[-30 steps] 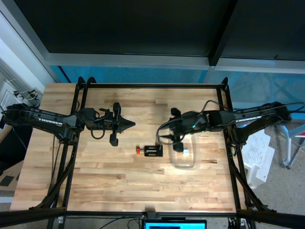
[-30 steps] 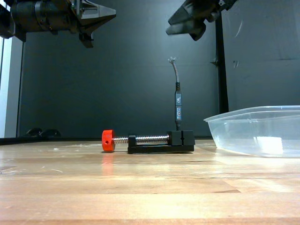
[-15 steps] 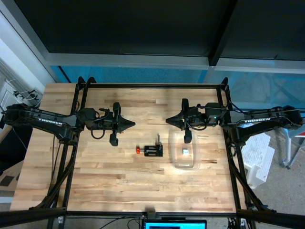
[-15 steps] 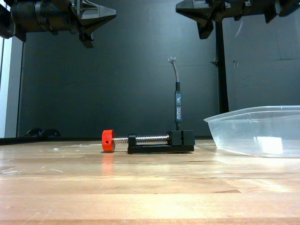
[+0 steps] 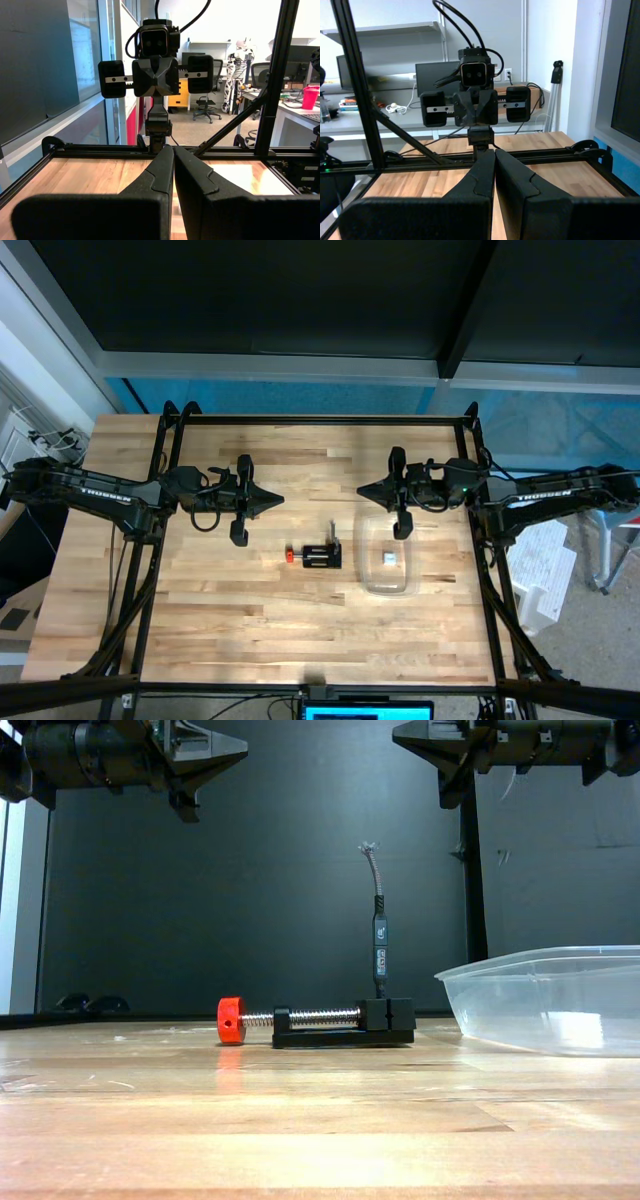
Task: Pick the usb-c connector and install on the hub
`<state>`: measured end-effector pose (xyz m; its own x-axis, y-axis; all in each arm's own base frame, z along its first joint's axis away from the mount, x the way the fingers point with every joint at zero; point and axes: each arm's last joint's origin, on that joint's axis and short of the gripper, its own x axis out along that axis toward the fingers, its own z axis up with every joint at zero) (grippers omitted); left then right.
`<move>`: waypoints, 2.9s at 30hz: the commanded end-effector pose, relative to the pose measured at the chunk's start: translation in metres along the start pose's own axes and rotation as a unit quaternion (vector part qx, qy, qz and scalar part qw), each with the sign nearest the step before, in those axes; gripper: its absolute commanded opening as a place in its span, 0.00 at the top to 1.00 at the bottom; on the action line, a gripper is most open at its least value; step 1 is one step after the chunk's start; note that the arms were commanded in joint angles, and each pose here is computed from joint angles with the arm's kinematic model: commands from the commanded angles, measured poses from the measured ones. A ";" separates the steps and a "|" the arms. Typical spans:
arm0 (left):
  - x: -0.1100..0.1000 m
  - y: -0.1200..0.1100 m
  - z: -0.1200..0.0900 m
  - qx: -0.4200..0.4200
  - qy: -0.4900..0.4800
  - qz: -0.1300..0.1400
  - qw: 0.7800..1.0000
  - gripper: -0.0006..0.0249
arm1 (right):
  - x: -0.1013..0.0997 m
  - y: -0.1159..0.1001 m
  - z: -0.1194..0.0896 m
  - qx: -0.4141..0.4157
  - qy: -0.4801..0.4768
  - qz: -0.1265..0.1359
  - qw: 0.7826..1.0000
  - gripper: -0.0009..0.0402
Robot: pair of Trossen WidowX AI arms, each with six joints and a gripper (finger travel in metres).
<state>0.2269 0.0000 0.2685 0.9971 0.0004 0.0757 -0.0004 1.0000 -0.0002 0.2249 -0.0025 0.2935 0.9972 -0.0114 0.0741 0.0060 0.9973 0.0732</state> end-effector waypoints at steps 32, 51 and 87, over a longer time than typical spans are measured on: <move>0.000 0.000 0.000 0.000 0.000 0.000 1.000 0.98 | -0.001 0.000 -0.006 -0.001 0.017 0.000 1.000 0.98; 0.000 0.000 0.000 0.000 0.000 0.000 1.000 0.98 | -0.001 0.000 -0.006 -0.001 0.017 0.000 1.000 0.98; 0.000 0.000 0.000 0.000 0.000 0.000 1.000 0.98 | -0.001 0.000 -0.006 -0.001 0.017 0.000 1.000 0.98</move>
<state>0.2268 0.0000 0.2684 0.9971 0.0004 0.0757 -0.0004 1.0000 -0.0002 0.2247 -0.0024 0.2875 0.9991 -0.0103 0.0402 0.0074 0.9975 0.0706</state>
